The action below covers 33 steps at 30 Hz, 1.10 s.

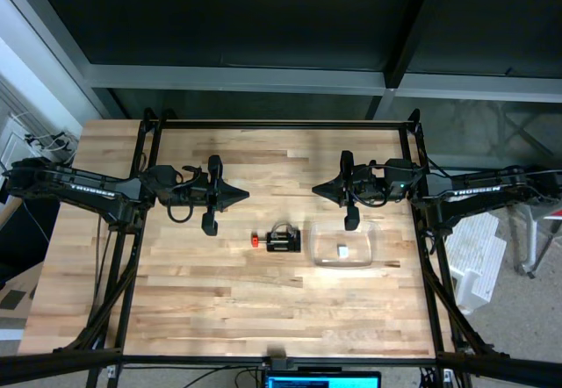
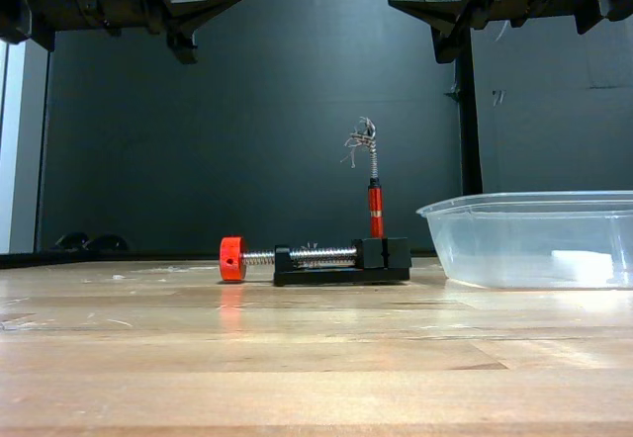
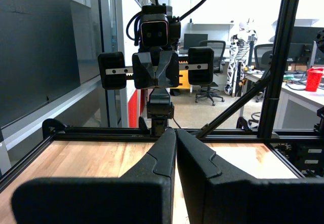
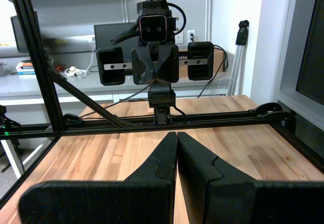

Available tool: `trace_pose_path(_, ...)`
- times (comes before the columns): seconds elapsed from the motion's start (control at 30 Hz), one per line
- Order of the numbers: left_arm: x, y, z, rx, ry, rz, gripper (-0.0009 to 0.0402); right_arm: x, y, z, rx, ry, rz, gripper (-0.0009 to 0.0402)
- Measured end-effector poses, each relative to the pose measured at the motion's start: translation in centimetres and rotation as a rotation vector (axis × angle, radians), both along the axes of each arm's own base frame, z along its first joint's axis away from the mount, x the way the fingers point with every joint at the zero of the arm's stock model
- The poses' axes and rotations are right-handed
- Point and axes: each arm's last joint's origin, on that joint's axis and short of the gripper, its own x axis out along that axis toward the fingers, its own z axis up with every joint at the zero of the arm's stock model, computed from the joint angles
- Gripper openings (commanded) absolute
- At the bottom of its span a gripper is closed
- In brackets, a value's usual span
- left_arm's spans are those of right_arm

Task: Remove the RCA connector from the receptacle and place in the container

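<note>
1. High view: the left gripper (image 1: 242, 195) is seen held above the table (image 1: 219, 309) on the left side, pointing inward; the right gripper (image 1: 318, 190) is seen facing it from the right side. The two are well apart.
2. Left wrist view: the fingers (image 3: 162, 153) of the left gripper are seen pressed together, with nothing held between them.
3. Right wrist view: the fingers (image 4: 163, 155) of the right gripper are likewise seen pressed together, with nothing held.
4. Low view: the receptacle (image 2: 341, 259) is seen lying flat on the table, its red-orange end cap (image 2: 231, 258) pointing left.
5. The RCA connector (image 2: 376, 210) is seen standing upright, seated in the receptacle's right end, with frayed wire (image 2: 361, 140) at its top.
6. The container (image 2: 524, 239) is seen just beside the receptacle, on its right, not touching it. A white cube (image 2: 584, 264) is seen lying inside it.
7. Both grippers are seen high above the receptacle and the container, touching neither.
</note>
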Motion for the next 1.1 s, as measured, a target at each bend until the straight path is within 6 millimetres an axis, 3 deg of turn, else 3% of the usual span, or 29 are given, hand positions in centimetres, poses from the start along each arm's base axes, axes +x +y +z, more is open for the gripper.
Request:
trace_pose_path(0.83, 0.0, 0.0, 0.0, 0.0, 0.0, 0.0, 0.0, 0.0, 0.2, 0.2, 0.049, -0.001, 0.023, 0.0)
trace_pose_path(1.1, 0.0, 0.0, 0.0, 0.0, 0.0, 0.0, 0.0, 0.5, 1.2, 1.3, 0.055, 0.197, 0.07, 0.0)
